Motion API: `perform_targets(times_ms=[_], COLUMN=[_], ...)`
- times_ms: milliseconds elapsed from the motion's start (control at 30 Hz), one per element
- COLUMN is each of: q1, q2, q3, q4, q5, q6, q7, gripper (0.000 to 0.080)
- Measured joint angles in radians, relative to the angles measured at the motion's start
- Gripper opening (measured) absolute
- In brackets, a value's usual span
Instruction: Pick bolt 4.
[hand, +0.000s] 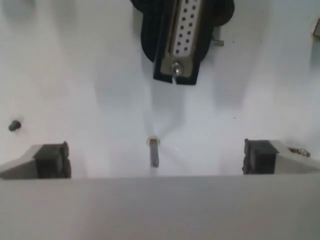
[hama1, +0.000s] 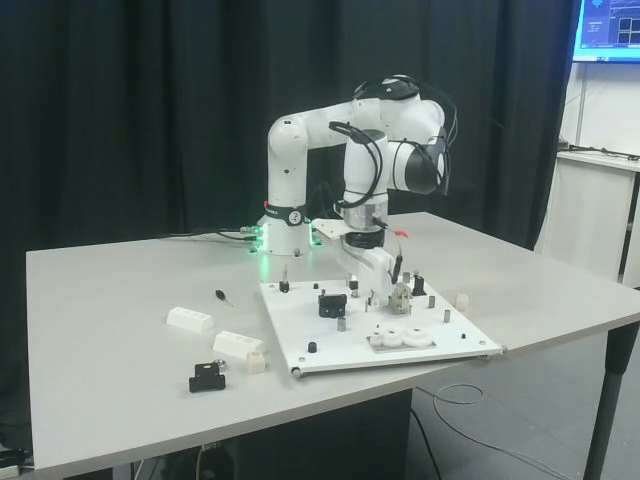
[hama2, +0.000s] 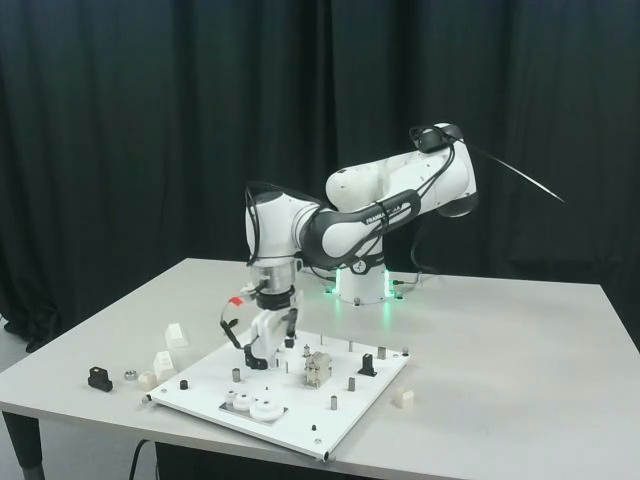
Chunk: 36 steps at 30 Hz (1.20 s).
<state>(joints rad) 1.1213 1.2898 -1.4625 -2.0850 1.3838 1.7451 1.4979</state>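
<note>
Bolt 4 (hand: 154, 152) has not been picked: it stands in the white board (hand: 90, 75) at lower centre of the wrist view, untouched between the end effector's (hand: 155, 159) 2 wide-spread fingers (hand: 52, 159). Closing and lifting remain. In the second room view the arm hangs near vertical over the board's left part on the grey worktop (hama2: 520, 340).

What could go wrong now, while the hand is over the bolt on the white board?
1. The bolt is thin and stands upright between the widely open fingers of the hand; if the closing is off-centre, it may tilt or slip out.
2. The black connector block is close beyond the bolt, so a drift forward during descent could strike it.
3. The white board might shift if the bolt sticks while being pulled.
</note>
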Motion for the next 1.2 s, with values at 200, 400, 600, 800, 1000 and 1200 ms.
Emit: perform_targets(times_ms=[200, 400, 600, 800, 1000, 1200], q1=[-0.001, -0.001, -0.001, -0.001, -0.001, -0.004], q2=[0.0, 0.0, 0.0, -0.001, -0.002, -0.005], q3=[-0.006, -0.015, -0.024, -0.035, -0.047, -0.061], q4=[0.0, 0.002, 0.005, 0.013, 0.031, 0.054], q5=[-0.012, -0.029, -0.049, -0.082, -0.128, -0.172], q6=[0.014, 0.024, 0.032, 0.044, 0.064, 0.078], q7=[0.004, 0.023, 0.023, 0.023, 0.021, -0.001], gripper=[0.079, 0.0798, 0.08, 0.08, 0.08, 0.08])
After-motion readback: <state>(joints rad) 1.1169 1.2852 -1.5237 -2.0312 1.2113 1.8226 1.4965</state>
